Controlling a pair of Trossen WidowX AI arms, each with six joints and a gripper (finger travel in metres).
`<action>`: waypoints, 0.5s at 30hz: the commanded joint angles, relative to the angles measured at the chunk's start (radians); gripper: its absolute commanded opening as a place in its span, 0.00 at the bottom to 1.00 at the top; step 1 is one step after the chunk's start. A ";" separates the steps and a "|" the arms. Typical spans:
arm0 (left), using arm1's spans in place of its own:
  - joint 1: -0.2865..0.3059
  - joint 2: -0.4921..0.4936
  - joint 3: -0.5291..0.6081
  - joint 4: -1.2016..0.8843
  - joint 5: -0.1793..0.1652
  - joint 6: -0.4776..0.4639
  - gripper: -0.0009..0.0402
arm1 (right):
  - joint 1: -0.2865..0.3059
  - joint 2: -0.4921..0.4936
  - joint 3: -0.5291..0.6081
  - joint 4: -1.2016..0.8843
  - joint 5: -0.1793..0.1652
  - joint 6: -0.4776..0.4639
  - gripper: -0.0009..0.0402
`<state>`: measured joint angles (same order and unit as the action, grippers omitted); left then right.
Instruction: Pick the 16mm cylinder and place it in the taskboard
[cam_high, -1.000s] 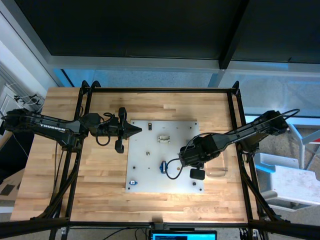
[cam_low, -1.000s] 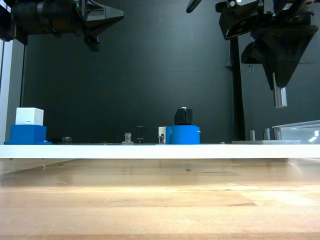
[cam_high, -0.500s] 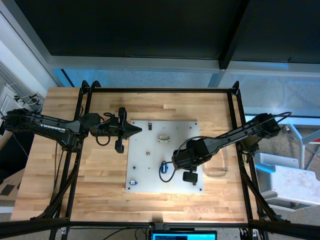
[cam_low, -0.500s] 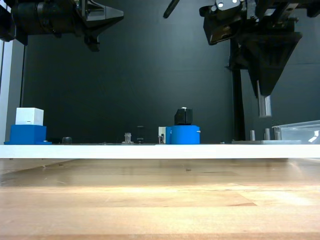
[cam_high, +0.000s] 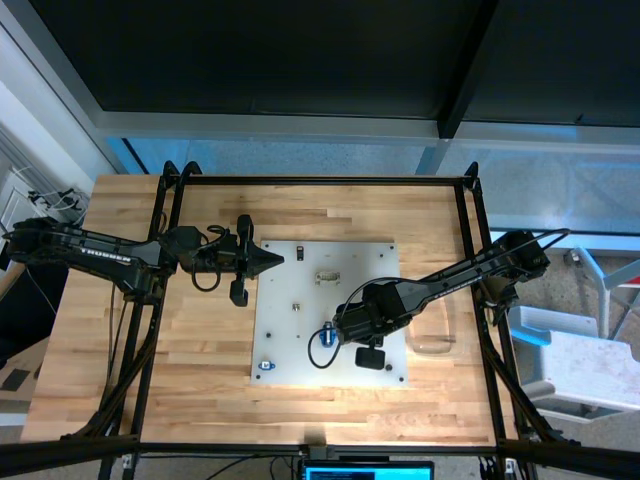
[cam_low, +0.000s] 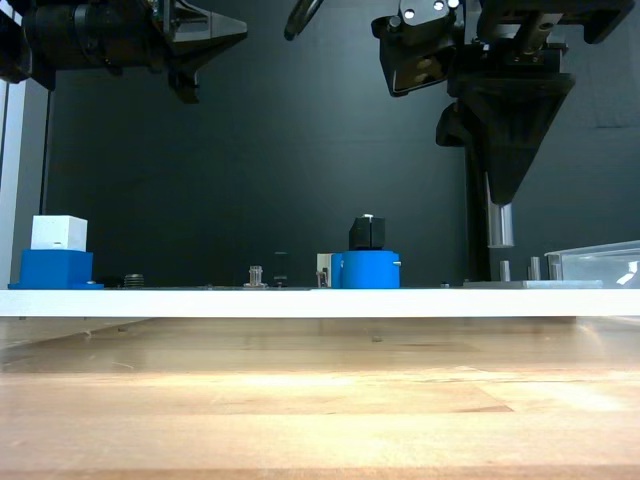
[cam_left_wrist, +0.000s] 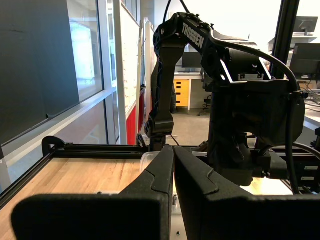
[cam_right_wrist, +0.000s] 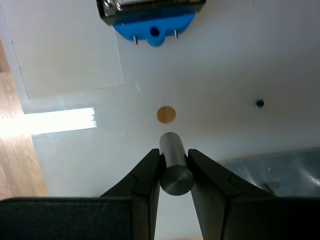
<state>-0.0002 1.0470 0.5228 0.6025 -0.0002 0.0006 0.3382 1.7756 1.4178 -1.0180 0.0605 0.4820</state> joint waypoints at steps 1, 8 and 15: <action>0.000 0.000 0.000 0.000 0.000 0.000 0.02 | -0.001 0.000 -0.001 0.014 0.001 0.000 0.06; 0.000 0.000 0.000 0.000 0.000 0.000 0.02 | -0.005 0.023 0.016 0.018 -0.001 0.005 0.06; 0.000 0.000 0.000 0.000 0.000 0.000 0.02 | -0.014 0.058 0.030 0.024 0.000 0.003 0.06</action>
<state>-0.0002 1.0470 0.5224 0.6025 -0.0006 0.0006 0.3244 1.8294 1.4483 -0.9977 0.0601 0.4847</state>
